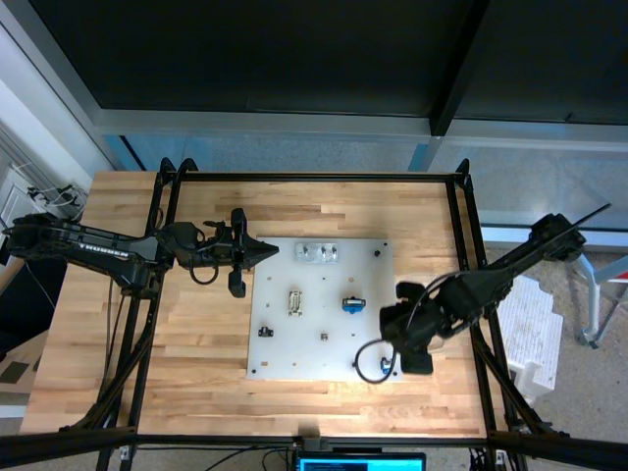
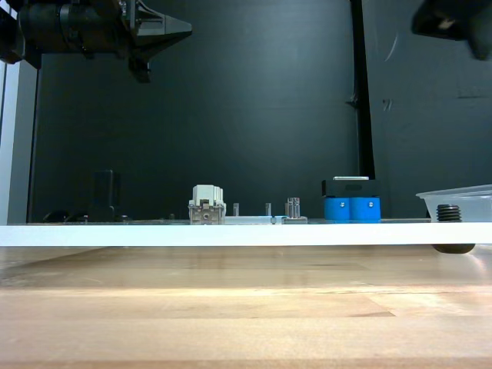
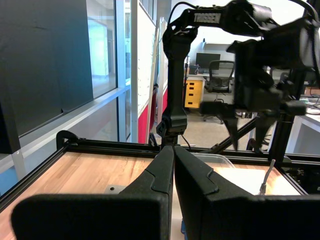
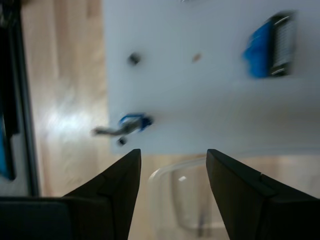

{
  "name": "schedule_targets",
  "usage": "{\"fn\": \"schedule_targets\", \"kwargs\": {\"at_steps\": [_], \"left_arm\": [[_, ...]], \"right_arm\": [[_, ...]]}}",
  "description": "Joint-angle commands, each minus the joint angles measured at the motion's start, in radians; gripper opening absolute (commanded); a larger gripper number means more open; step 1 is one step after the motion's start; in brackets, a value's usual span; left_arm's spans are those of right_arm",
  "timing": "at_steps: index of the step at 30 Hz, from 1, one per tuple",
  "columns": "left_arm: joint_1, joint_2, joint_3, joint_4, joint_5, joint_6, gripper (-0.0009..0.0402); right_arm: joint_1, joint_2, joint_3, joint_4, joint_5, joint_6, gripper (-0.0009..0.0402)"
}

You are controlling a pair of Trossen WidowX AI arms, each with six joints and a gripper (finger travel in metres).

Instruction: Pick the RJ45 connector and install on taskboard

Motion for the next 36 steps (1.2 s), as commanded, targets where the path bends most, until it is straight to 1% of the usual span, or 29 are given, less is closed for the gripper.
{"fn": "schedule_targets", "kwargs": {"at_steps": [1, 4, 6, 13, 14, 16, 18, 21, 22, 23, 25, 28, 32, 36], "left_arm": [[0.000, 0.000, 0.000, 0.000, 0.000, 0.000, 0.0000], [0.000, 0.000, 0.000, 0.000, 0.000, 0.000, 0.0000], [0.000, 0.000, 0.000, 0.000, 0.000, 0.000, 0.0000], [0.000, 0.000, 0.000, 0.000, 0.000, 0.000, 0.0000], [0.000, 0.000, 0.000, 0.000, 0.000, 0.000, 0.0000], [0.000, 0.000, 0.000, 0.000, 0.000, 0.000, 0.0000], [0.000, 0.000, 0.000, 0.000, 0.000, 0.000, 0.0000], [0.000, 0.000, 0.000, 0.000, 0.000, 0.000, 0.0000], [0.000, 0.000, 0.000, 0.000, 0.000, 0.000, 0.0000], [0.000, 0.000, 0.000, 0.000, 0.000, 0.000, 0.0000], [0.000, 0.000, 0.000, 0.000, 0.000, 0.000, 0.0000], [0.000, 0.000, 0.000, 0.000, 0.000, 0.000, 0.0000], [0.000, 0.000, 0.000, 0.000, 0.000, 0.000, 0.0000], [0.000, 0.000, 0.000, 0.000, 0.000, 0.000, 0.0000]], "right_arm": [[-0.053, -0.040, -0.001, 0.002, 0.060, -0.045, 0.0149], [-0.118, -0.074, -0.001, 0.019, 0.116, -0.078, 0.0129], [-0.169, -0.093, -0.001, 0.039, 0.136, -0.099, 0.0116], [-0.330, -0.136, -0.002, 0.153, 0.135, -0.319, 0.0057], [-0.351, -0.141, -0.002, 0.176, 0.129, -0.349, 0.0045], [-0.392, -0.147, -0.003, 0.219, 0.101, -0.406, 0.0018], [-0.431, -0.154, -0.009, 0.269, 0.084, -0.451, -0.0005], [-0.492, -0.161, -0.019, 0.349, 0.079, -0.485, 0.0007], [-0.509, -0.163, -0.023, 0.374, 0.069, -0.507, 0.0005], [-0.521, -0.166, -0.026, 0.399, 0.047, -0.534, 0.0002], [-0.541, -0.168, -0.040, 0.463, 0.002, -0.561, 0.0000], [-0.554, -0.182, -0.075, 0.570, -0.031, -0.582, -0.0001], [-0.568, -0.211, -0.135, 0.690, -0.030, -0.605, 0.0000], [-0.575, -0.255, -0.218, 0.839, -0.031, -0.599, 0.0000]]}}
